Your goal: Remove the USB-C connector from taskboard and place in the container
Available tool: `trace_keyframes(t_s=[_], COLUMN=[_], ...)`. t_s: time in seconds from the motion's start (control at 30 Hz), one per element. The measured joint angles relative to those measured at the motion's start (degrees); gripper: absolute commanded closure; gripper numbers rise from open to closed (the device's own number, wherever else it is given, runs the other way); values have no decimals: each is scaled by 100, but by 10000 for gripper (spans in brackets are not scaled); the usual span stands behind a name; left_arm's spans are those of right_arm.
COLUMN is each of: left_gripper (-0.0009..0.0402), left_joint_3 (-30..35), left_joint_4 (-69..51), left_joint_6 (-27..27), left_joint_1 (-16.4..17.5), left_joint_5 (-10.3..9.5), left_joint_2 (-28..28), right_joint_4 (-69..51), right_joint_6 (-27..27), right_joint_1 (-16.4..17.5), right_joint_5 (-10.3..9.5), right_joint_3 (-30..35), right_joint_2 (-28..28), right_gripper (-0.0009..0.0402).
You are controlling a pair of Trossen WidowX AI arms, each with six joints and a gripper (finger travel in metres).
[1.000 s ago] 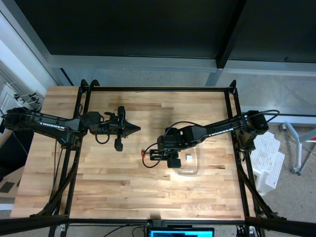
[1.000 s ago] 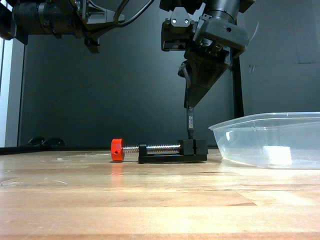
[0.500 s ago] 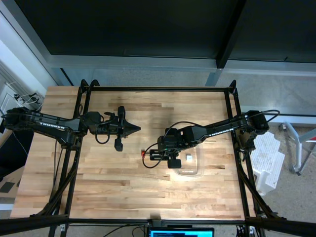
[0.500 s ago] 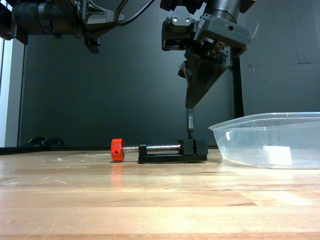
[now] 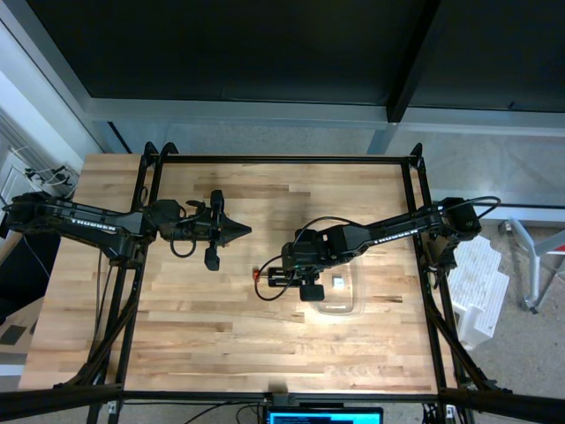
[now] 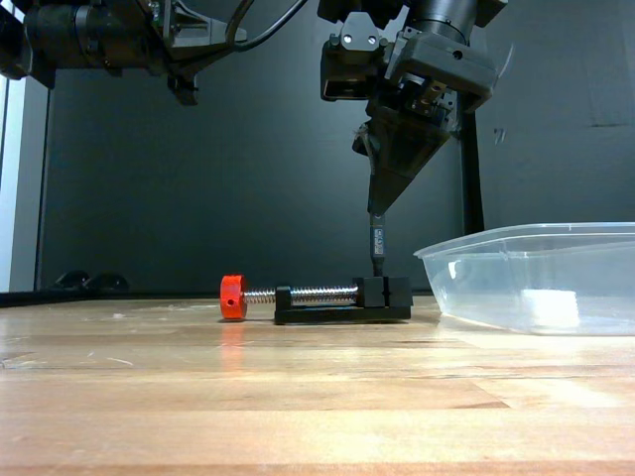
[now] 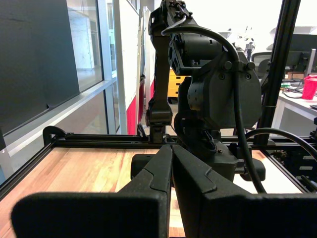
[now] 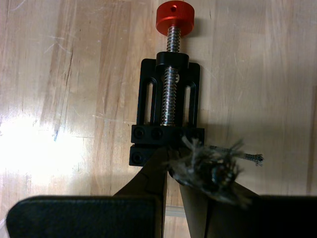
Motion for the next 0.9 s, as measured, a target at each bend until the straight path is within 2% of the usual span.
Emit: trace_keyframes(t_s=[0.8,0.9], left_gripper=[393,393], left_joint_3=[2,2], left_joint_4=[2,2], left_joint_6=[-2,0], left_joint_1=[0,0], left_joint_5=[0,2], left_joint_2=[0,0], right_joint_4=[-173,-177], right_joint_6=[4,4], right_joint_1=[24,28], right_joint_5=[42,42], right_joint_3=[46,-153], right_joint_2=[-577,-778], right_gripper=[393,393])
